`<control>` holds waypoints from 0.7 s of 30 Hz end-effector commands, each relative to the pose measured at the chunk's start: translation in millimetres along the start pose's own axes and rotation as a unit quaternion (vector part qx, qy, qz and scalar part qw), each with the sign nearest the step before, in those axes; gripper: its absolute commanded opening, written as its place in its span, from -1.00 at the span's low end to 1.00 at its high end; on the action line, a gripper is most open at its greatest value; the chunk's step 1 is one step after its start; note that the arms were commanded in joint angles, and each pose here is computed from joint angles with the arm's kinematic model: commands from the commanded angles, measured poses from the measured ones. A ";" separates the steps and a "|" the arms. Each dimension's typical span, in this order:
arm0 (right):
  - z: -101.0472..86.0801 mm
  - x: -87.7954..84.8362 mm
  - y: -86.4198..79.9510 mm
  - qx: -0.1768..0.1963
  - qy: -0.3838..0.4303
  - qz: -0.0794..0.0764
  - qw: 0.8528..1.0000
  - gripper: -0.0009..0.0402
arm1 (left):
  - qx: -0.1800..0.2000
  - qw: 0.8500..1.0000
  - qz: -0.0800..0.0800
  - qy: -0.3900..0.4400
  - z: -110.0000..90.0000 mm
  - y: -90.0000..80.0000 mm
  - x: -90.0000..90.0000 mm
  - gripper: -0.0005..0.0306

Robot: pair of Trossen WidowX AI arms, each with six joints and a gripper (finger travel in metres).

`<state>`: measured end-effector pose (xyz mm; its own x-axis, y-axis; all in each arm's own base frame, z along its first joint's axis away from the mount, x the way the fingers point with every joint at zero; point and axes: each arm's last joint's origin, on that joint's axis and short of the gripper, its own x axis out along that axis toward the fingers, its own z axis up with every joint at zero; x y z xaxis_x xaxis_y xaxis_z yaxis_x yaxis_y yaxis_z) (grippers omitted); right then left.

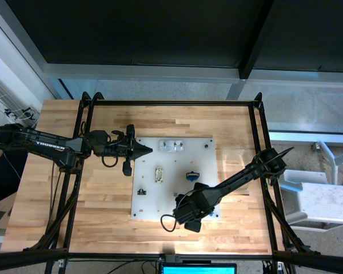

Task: Unfasten the M12 fastener and place in the container

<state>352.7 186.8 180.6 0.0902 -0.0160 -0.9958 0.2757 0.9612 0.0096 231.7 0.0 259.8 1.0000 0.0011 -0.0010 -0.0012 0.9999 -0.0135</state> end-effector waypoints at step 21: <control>1.4 -1.1 1.3 -0.079 -0.007 0.006 0.997 -0.96 | 0.000 1.000 0.000 0.000 0.2 0.0 0.0 -0.96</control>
<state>353.2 187.5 181.0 0.0958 -0.0111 -0.9953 0.1450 0.9894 0.0029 231.7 0.0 259.8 1.0000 0.0008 -0.0010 -0.0008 0.9999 -0.0135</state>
